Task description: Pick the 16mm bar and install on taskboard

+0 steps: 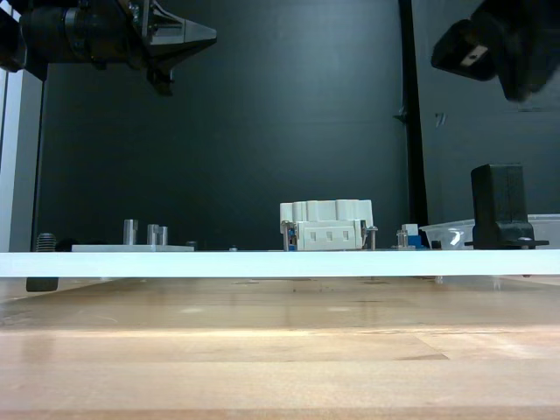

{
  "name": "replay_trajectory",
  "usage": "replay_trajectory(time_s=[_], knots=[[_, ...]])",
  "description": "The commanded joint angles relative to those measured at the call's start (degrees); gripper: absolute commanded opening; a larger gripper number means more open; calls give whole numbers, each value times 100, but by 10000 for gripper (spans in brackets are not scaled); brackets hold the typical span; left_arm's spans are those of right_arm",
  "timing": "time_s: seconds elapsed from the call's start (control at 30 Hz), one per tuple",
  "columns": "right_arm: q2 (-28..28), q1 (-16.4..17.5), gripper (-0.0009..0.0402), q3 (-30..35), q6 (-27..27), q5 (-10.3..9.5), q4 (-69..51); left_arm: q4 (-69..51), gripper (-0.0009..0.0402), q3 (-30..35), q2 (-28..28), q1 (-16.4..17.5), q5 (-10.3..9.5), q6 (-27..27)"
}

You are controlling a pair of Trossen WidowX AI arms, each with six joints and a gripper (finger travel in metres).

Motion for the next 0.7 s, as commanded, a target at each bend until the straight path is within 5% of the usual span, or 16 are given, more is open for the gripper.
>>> replay_trajectory(time_s=[0.03,0.27,0.7], knots=[[-186,-247,4,-26,-243,17,28,0,0,0,2,0,2,0],[-577,-776,1,-155,-861,214,245,2,0,0,0,0,2,0],[-1532,-2022,0,-1082,-1891,96,2059,0,0,0,0,2,2,0]])
